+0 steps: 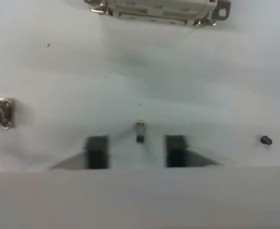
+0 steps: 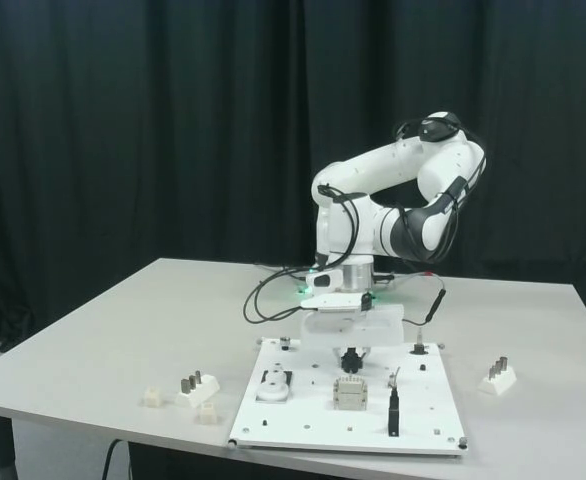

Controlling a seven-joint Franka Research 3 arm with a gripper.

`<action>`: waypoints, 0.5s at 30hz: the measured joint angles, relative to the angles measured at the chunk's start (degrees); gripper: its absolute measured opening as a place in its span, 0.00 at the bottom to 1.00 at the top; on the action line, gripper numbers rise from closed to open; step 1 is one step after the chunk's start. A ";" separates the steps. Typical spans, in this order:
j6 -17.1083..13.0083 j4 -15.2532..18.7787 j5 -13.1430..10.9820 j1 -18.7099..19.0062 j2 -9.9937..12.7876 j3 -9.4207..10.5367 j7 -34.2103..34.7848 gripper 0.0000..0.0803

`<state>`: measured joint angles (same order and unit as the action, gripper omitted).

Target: Insert square peg 1.

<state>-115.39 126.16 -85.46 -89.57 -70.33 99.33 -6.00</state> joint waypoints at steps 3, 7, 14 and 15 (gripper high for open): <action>-0.02 -0.18 0.00 -0.14 -0.07 0.09 -0.07 0.31; -0.02 -0.33 0.00 -0.36 -0.13 0.17 -0.08 0.69; -0.02 -0.48 0.00 -0.64 -0.13 0.20 -0.08 0.94; -0.02 -0.51 0.00 -0.68 -0.13 0.20 -0.08 0.94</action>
<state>-115.41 125.65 -85.46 -90.25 -70.46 99.53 -6.08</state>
